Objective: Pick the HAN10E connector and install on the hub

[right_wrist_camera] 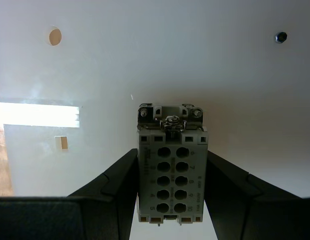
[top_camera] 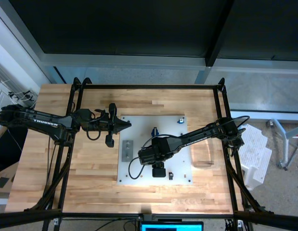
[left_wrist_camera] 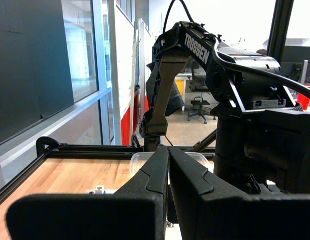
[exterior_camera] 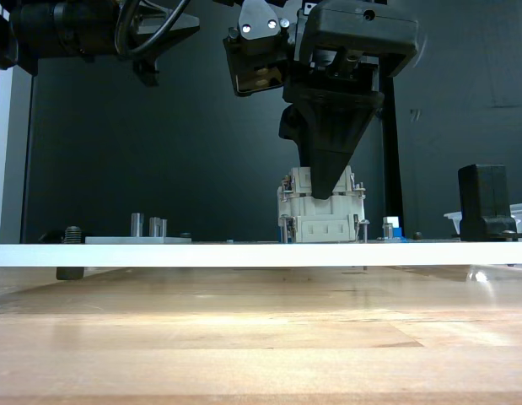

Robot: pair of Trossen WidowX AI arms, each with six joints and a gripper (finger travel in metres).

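Wooden desk (top_camera: 47,144), white task board (top_camera: 139,126) in the middle, dark wall behind.

Status on the right end effector (top_camera: 158,169): it was down over the board's near half, fingers (right_wrist_camera: 117,176) clamped on the two long sides of the HAN10E connector (right_wrist_camera: 170,181). Ten contact holes faced the wrist camera, with a metal bracket and screw at one end.

From desk level the connector stood upright on top of the hub (exterior_camera: 321,228), which sat on the board. It looked lined up, but I couldn't tell if it was fully seated (a finger tip hid part of the joint).

As for the left end effector (top_camera: 123,124), it hung in the air over the board's far-left edge, fingers together on nothing, well apart from the work.

Handling, my read:
- The connector is a rigid plastic block, light, and won't deform.
- Its smooth sides could slip or cock under a push.
- The long flat sides were the right place to hold, off the contact face and the bracket.
- It likely needs a straight, square press, because tilt would bind it in the hub.

The grey metal block (top_camera: 126,150) and the blue upright piece (top_camera: 155,131) were nearby, and neither was touched.
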